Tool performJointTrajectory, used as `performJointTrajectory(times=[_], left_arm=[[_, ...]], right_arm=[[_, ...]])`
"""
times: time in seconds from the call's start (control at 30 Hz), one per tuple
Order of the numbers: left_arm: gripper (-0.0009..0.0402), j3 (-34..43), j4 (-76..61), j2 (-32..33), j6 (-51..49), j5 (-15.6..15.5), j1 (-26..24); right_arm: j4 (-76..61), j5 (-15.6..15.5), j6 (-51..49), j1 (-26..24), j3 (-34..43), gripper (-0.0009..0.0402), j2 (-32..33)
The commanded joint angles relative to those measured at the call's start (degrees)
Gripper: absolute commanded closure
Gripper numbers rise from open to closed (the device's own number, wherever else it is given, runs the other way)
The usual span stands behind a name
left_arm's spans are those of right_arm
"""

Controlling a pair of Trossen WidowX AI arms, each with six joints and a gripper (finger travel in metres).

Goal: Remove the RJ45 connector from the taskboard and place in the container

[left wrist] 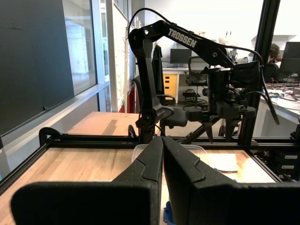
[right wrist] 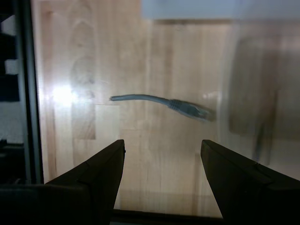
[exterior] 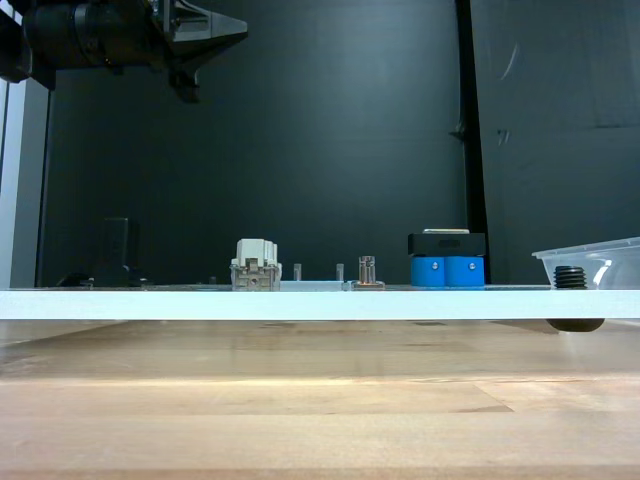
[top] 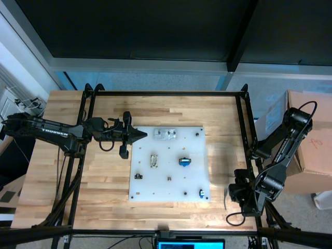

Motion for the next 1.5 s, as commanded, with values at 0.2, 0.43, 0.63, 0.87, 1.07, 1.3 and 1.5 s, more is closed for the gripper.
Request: performJointTrajectory(times=[0.2, 0.43, 0.63, 0.87, 1.07, 1.3, 1.5], left_arm=[[0.0393, 0.0, 0.0, 0.0, 0.0, 0.0, 0.0], [0.0393, 0.0, 0.0, 0.0, 0.0, 0.0, 0.0], [0.0393, 0.0, 0.0, 0.0, 0.0, 0.0, 0.0], [0.0393, 0.0, 0.0, 0.0, 0.0, 0.0, 0.0], [0.0393, 0.0, 0.0, 0.0, 0.0, 0.0, 0.0], [0.0393, 0.0, 0.0, 0.0, 0.0, 0.0, 0.0], [0.0393, 0.0, 0.0, 0.0, 0.0, 0.0, 0.0]], right_arm=[[0.7, -3.5, -22.9, -3.4, 1.3, 0.0166, 4.5], [1.9, -7.8, -43.8, -8.0, 1.3, 0.0166, 7.2], [4.0, -7.8, -58.2, -9.4, 1.3, 0.0172, 11.1], [5.6, -7.8, -62.4, -11.6, -0.5, 0.0196, 12.9], [5.8, -7.8, -63.1, -11.8, -2.8, 0.0199, 12.9], [8.5, -7.7, -65.3, -11.8, -5.0, 0.0194, 12.9], [12.7, -7.8, -65.7, -11.7, -7.6, 0.0194, 12.9]])
